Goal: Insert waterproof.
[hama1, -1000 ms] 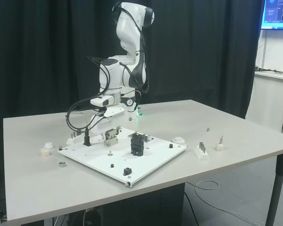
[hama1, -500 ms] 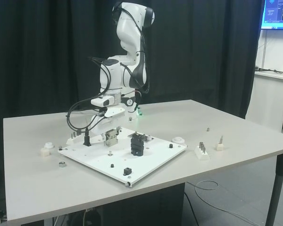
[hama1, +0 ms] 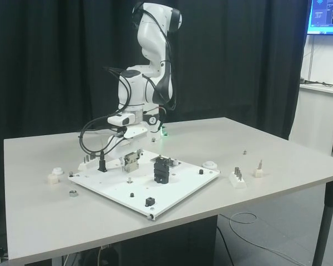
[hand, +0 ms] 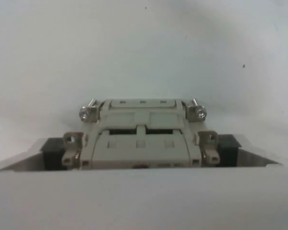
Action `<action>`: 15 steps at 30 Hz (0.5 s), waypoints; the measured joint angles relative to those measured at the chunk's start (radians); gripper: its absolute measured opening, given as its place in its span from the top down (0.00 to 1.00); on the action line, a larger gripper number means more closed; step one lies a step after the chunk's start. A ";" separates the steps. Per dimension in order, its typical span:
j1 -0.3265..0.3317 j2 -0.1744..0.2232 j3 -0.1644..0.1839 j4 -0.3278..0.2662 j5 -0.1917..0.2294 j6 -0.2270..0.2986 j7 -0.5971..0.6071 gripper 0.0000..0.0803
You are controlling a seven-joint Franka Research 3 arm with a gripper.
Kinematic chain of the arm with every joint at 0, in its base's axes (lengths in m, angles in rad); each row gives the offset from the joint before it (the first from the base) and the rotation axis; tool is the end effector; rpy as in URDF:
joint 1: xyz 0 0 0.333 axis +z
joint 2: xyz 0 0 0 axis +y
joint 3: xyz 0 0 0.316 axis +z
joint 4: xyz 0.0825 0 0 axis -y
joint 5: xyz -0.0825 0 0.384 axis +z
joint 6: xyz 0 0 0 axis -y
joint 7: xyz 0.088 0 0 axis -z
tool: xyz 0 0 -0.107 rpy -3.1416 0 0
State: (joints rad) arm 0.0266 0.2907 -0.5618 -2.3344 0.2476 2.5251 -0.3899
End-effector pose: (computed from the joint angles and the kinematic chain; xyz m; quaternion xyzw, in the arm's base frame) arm 0.4366 -0.2694 0.2270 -0.9857 0.1671 0.0218 0.0021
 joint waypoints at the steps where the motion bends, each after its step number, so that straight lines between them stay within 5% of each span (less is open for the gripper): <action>1: 0.000 0.001 0.000 0.000 0.000 0.001 0.000 0.22; 15: 0.005 0.002 -0.001 -0.009 0.000 0.022 0.007 0.22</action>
State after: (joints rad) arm 0.0320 0.2932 -0.5625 -2.3433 0.2480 2.5467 -0.3827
